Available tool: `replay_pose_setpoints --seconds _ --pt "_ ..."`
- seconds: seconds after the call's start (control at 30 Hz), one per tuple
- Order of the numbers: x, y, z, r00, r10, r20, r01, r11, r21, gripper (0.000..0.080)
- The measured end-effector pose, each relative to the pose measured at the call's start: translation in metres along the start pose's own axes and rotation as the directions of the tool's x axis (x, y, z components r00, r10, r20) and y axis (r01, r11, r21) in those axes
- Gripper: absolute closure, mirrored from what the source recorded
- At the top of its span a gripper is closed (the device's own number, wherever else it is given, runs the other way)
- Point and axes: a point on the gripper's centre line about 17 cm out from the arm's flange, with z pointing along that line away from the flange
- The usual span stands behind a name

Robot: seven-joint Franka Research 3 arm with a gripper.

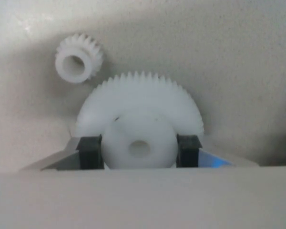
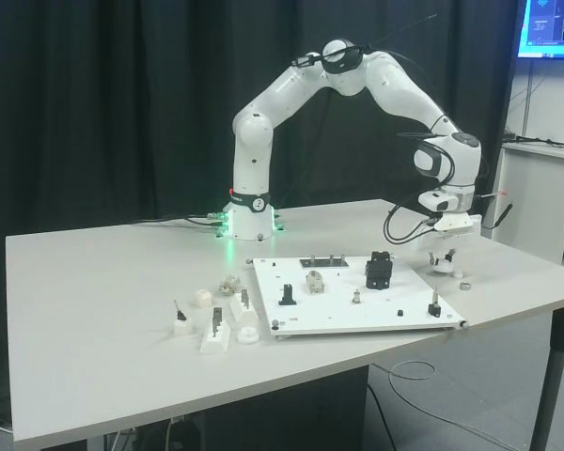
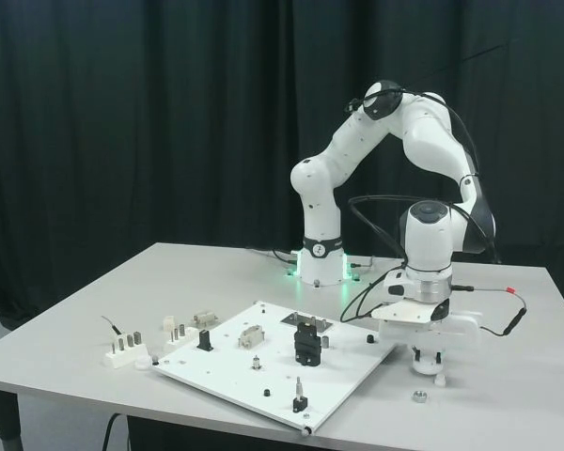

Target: Insert large gear.

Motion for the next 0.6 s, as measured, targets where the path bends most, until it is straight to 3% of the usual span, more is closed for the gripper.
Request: replay_pose_setpoints --seconds 0.6 --pt "-0.026 0.017 -0.025 0.995 0.021 0.097 -0.018 0.999 -0.029 0.0471"
